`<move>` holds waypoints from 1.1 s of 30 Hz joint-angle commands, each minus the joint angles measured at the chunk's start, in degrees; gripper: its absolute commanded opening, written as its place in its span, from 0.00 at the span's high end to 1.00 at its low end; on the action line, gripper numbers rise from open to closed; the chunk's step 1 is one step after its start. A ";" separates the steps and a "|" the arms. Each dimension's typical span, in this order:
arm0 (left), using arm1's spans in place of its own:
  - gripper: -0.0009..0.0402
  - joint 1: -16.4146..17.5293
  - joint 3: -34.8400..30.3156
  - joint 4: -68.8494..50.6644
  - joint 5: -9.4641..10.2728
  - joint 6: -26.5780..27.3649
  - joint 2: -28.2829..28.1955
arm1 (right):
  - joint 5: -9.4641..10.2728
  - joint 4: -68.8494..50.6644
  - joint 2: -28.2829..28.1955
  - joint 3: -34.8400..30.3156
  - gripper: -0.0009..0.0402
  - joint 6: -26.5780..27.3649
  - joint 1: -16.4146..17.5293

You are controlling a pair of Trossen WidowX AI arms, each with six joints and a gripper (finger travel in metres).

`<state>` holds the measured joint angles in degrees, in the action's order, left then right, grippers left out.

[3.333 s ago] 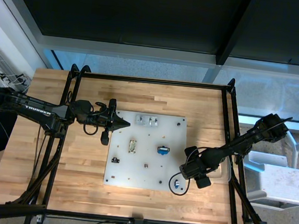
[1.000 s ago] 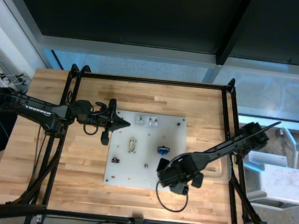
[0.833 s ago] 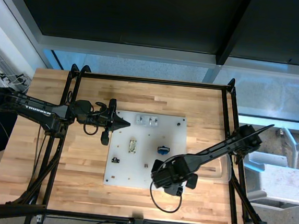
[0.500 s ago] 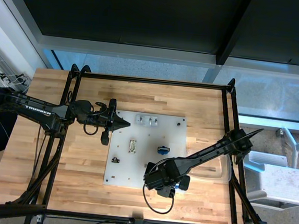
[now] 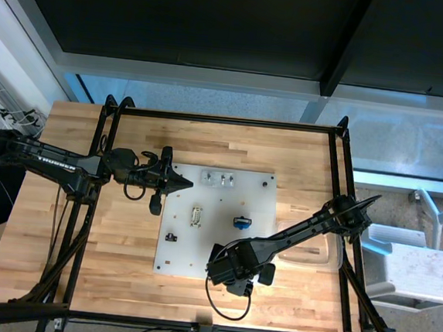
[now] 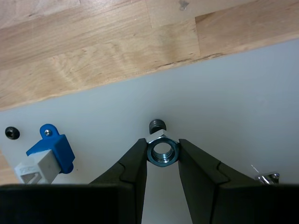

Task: Pick the M12 fastener and fasten on the M12 threads

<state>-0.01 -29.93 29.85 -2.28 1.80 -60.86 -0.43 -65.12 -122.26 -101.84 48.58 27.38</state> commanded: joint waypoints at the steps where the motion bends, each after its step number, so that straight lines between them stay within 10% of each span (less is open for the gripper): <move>1: 0.98 0.00 -0.02 -0.02 -0.02 0.00 0.00 | 0.00 0.24 -0.33 0.13 0.97 -0.07 0.07; 33: 0.98 0.00 -0.02 0.00 -0.02 0.00 0.00 | 0.00 4.96 -0.33 4.76 0.97 -0.24 0.39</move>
<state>-0.01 -29.95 29.85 -2.28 1.83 -60.86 -0.43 -60.16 -122.34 -97.41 48.42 27.75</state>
